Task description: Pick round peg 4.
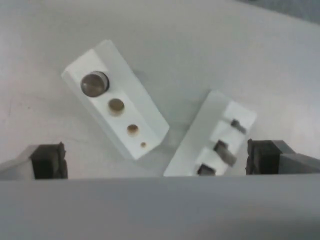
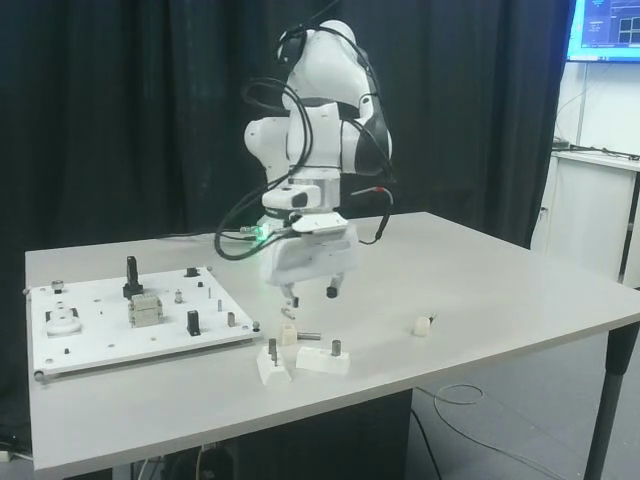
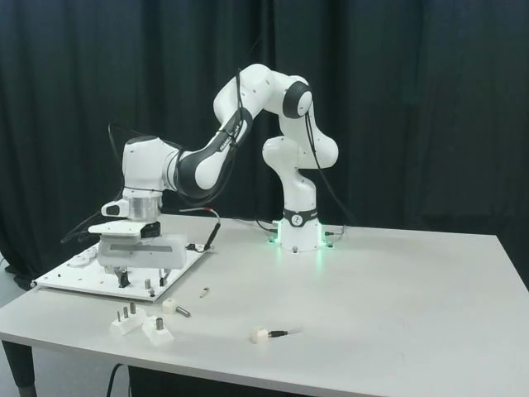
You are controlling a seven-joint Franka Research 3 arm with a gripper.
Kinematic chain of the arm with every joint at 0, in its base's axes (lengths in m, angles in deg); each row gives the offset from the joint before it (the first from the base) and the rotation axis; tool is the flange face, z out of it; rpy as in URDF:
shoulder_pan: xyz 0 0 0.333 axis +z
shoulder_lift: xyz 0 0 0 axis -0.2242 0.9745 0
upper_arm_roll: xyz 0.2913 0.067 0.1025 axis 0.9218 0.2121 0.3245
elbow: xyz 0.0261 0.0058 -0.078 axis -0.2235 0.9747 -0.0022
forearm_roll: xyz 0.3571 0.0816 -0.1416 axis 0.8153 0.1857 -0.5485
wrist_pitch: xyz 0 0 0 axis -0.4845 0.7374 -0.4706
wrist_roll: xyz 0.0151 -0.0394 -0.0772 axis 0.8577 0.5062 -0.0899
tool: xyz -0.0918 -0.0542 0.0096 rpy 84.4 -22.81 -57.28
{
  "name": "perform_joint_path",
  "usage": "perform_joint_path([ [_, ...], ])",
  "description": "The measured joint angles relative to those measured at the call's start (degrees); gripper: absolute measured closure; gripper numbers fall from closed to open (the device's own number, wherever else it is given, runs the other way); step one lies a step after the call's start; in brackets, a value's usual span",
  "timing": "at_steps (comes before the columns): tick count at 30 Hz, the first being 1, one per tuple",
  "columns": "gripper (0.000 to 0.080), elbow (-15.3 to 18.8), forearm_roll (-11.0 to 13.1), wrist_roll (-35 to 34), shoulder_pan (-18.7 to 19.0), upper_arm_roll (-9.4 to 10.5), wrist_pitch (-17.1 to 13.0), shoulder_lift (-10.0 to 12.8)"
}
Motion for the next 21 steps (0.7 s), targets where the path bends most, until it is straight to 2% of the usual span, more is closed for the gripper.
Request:
perform_joint_path([
  [21,0.0003,-3.5,0.1,11.6,-0.3,2.49,0.5,4.6],
])
